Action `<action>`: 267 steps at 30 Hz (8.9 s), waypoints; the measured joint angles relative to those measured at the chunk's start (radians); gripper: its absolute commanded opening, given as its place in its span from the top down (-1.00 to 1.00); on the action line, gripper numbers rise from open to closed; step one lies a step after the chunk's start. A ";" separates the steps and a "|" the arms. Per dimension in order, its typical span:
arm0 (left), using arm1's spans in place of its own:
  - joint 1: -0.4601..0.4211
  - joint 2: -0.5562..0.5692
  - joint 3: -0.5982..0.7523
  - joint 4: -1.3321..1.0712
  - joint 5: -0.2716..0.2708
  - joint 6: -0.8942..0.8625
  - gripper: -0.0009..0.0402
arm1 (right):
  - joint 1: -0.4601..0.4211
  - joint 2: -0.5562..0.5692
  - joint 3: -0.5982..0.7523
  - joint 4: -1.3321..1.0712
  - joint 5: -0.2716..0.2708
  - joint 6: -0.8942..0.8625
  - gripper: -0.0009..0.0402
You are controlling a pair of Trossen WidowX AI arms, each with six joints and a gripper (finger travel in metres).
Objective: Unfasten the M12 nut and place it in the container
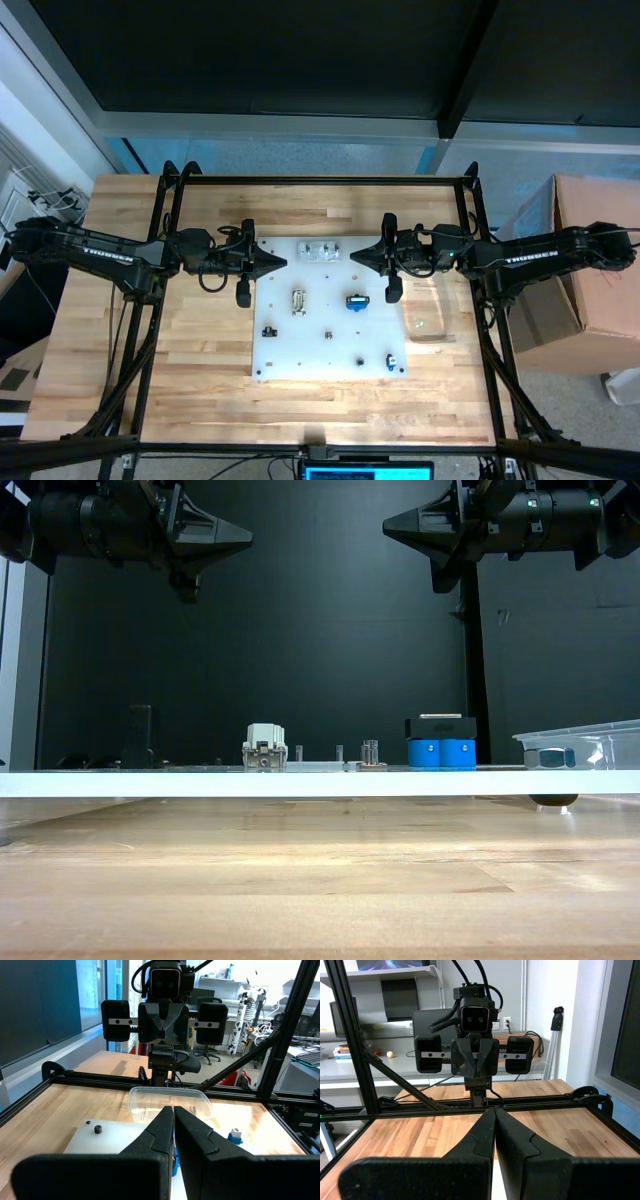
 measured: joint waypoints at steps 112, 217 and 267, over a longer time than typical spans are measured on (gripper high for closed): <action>0.000 0.000 0.000 0.000 0.000 0.000 0.96 | 0.517 0.880 1.104 -1.724 0.031 0.954 -0.19; 0.000 0.000 0.000 0.000 0.000 0.000 0.96 | 0.487 0.969 1.040 -1.611 0.027 -0.471 0.39; 0.000 0.000 0.000 0.000 0.000 0.000 0.96 | 0.500 0.898 0.928 -1.555 -0.086 0.417 0.96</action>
